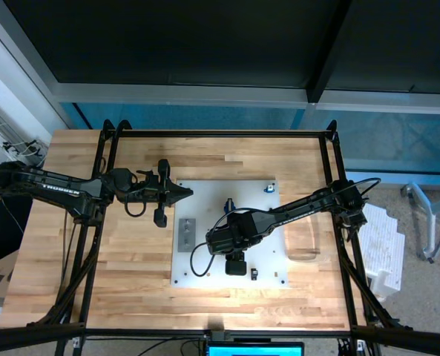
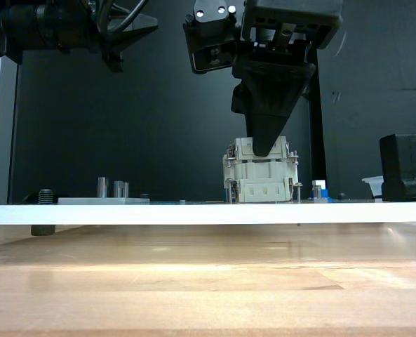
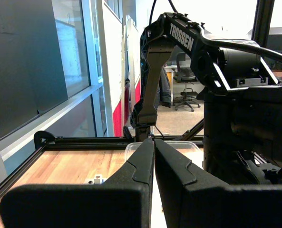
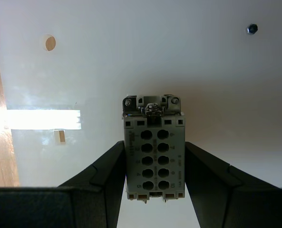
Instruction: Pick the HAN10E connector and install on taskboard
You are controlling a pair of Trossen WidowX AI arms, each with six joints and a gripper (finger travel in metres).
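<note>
The HAN10E connector point(image 4: 154, 161), a pale grey block with two rows of round dark contacts, sits upright between my right gripper's fingers point(image 4: 107, 166), which press on both of its long sides. In the low view it point(image 2: 258, 156) rests on top of a pale socket point(image 2: 260, 188) on the taskboard point(image 2: 158, 213). My right gripper point(image 2: 267, 144) points straight down onto it, near the front middle of the white taskboard point(image 1: 205, 196). The right gripper point(image 1: 236, 265) hides the connector in the high view. My left gripper point(image 1: 186, 192) hovers shut and empty at the board's left edge.
A grey metal block point(image 1: 185, 233) lies on the board's left part, a blue part point(image 1: 228, 204) behind the right gripper, and a small black part point(image 1: 254, 274) in front of it. A clear plastic tray point(image 1: 303, 241) stands right of the board. A tall black piece point(image 2: 403, 167) rises at the right.
</note>
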